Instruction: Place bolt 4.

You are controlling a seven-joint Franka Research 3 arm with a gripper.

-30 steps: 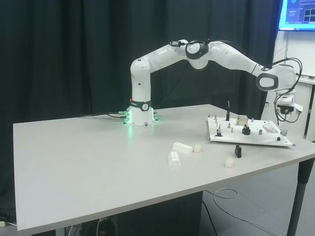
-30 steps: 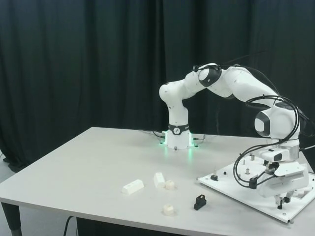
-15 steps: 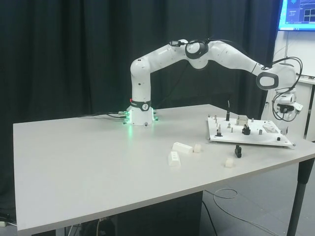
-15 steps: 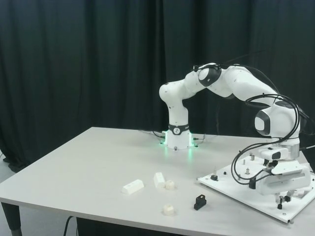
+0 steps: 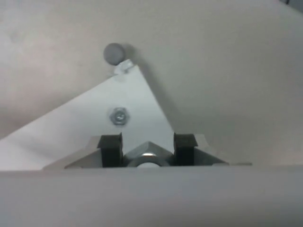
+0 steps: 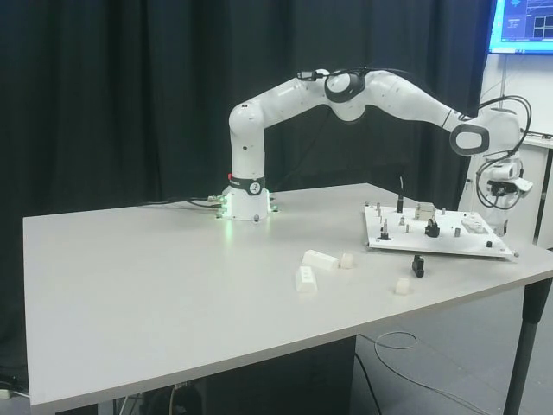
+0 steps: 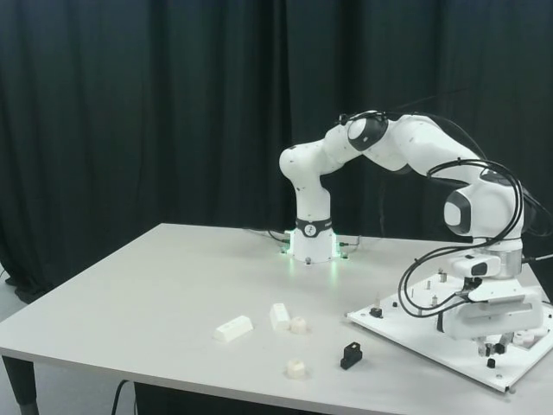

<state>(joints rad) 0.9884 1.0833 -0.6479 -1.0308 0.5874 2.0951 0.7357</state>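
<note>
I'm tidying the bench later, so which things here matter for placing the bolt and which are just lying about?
In the job: gripper, white board, hex bolt seated near its corner.
Lying about: white blocks, black clip, on the grey table.

The first room view stands back from one long edge of the grey table [image 6: 155, 277], looking across it at the black curtain, with the arm's base [image 6: 244, 201] far and the white board [image 6: 432, 238] at the right. The second room view faces the table from another side, slightly closer, again with the base [image 7: 314, 245] far and the board [image 7: 415, 339] near right. Both share table, arm, board and the small white blocks [image 6: 318, 258]. The wrist view looks straight down, very near, onto one corner of the board [image 5: 94, 123].
</note>
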